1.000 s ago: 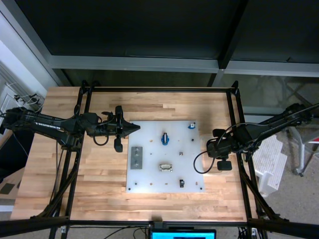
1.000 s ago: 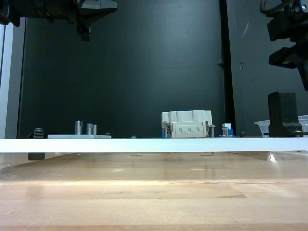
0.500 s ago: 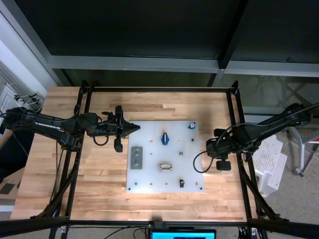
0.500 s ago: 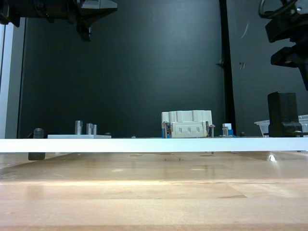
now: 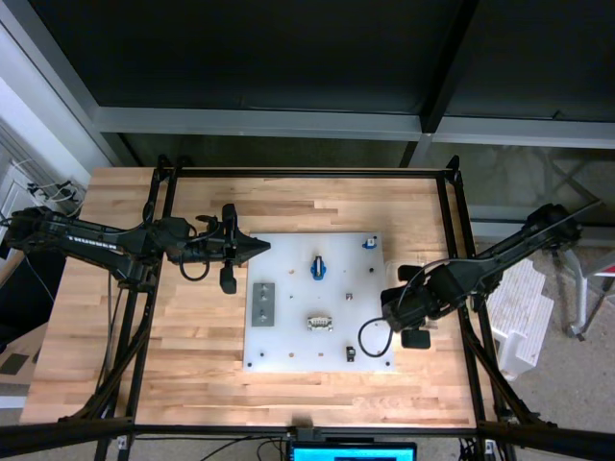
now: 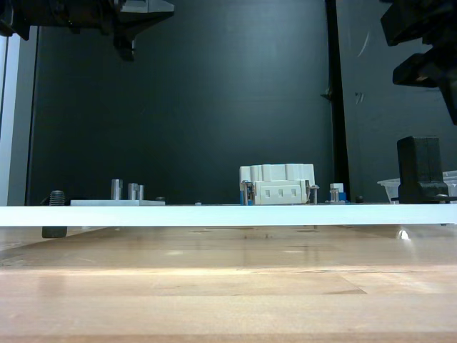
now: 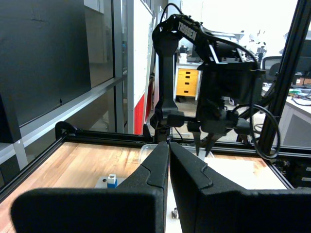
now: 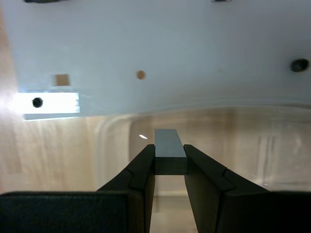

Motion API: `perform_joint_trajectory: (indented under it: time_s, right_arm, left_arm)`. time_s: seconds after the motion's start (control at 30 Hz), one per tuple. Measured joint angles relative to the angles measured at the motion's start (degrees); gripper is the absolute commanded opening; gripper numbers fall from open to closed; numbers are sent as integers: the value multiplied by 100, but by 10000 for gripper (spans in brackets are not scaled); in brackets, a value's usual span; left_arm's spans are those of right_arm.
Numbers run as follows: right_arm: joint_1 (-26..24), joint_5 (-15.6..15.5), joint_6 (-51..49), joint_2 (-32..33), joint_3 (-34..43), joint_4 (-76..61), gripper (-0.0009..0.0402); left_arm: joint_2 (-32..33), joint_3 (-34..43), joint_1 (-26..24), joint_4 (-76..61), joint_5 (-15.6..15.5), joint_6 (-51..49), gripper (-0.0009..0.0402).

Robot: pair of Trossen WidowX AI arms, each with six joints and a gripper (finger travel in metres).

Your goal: Pick the 16mm bar and install on taskboard

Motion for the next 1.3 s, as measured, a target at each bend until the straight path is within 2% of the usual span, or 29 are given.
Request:
perform_joint_trajectory:
  time_s: [0.7, 1.3]
  right_arm:
    - [688, 39, 472, 1266, 890, 243, 23]
    - [992, 50, 612, 1799, 1189, 527, 23]
  left_arm:
    - [2, 0, 0, 0, -2, 0, 1]
    - [2, 0, 0, 0, 0, 0, 1]
